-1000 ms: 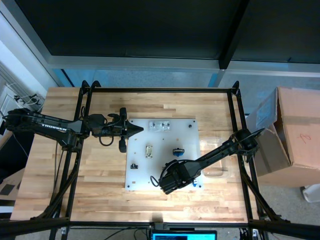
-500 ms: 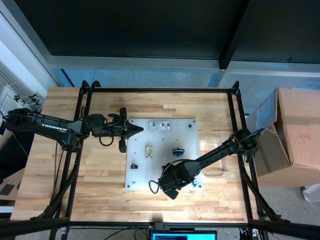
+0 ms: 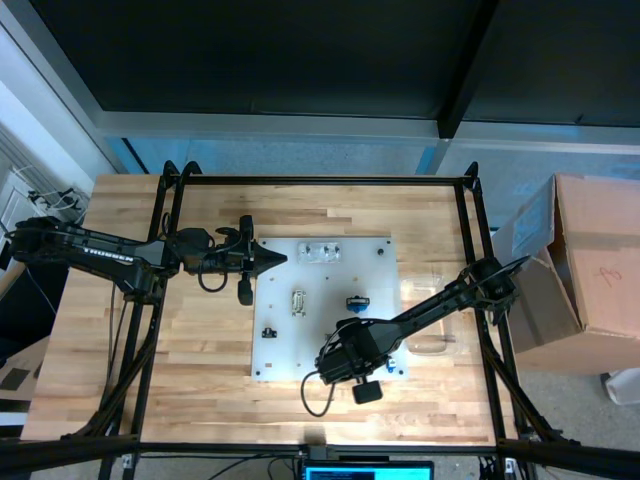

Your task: Unfasten the M12 nut and place it in the container

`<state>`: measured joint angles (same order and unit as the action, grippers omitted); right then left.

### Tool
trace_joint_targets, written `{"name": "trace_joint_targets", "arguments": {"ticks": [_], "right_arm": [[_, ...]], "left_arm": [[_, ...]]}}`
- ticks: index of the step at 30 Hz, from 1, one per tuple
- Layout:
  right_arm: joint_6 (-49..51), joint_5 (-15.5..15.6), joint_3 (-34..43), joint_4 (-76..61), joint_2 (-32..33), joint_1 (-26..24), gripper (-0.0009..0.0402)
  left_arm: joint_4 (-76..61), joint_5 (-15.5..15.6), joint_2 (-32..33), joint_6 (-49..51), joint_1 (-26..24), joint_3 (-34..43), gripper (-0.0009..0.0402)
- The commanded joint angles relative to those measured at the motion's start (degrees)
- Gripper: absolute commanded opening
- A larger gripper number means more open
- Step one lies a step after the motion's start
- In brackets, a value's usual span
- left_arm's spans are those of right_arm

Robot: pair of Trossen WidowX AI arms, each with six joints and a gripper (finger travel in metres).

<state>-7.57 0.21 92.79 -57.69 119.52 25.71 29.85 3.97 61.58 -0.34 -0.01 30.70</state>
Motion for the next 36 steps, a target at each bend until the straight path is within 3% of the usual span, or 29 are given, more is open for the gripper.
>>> {"name": "trace_joint_targets", "arguments": {"ticks": [1,6,15,18,24,30,36], "right_arm": [[10.23,-0.09,-0.11,-0.94,0.04,0.02,0.0016],[19.56,-0.20,0.07,-0.85,0.04,0.02,0.0016],[19.21,-0.13,2.43,-1.84,-0.76,0.04,0.0016],[14.58,-0.15,3.37,-2.05,-1.53,0.04,0.0016],[-6.34,-0.50,5.07,-6.21,-2.89,-0.17,0.0024],[-12.09,1.55,2.34,-7.61,-5.27,1.25,-0.0004],[-13.18,4.39,-1.99,-4.94,-7.43,1.46,0.0000]], "left_arm": [[0.02,-0.02,0.00,-0.02,0.00,0.02,0.0000],[0.00,-0.02,0.00,-0.02,0.00,0.02,0.0000],[0.02,-0.02,0.00,-0.02,0.00,0.02,0.0000],[0.02,-0.02,0.00,-0.02,0.02,0.02,0.0000],[0.02,-0.02,0.00,-0.02,0.00,0.00,0.0000],[0.00,-0.02,0.00,-0.02,0.00,0.00,0.0000],[0.00,-0.02,0.00,-0.02,0.00,0.00,0.0000]]}}
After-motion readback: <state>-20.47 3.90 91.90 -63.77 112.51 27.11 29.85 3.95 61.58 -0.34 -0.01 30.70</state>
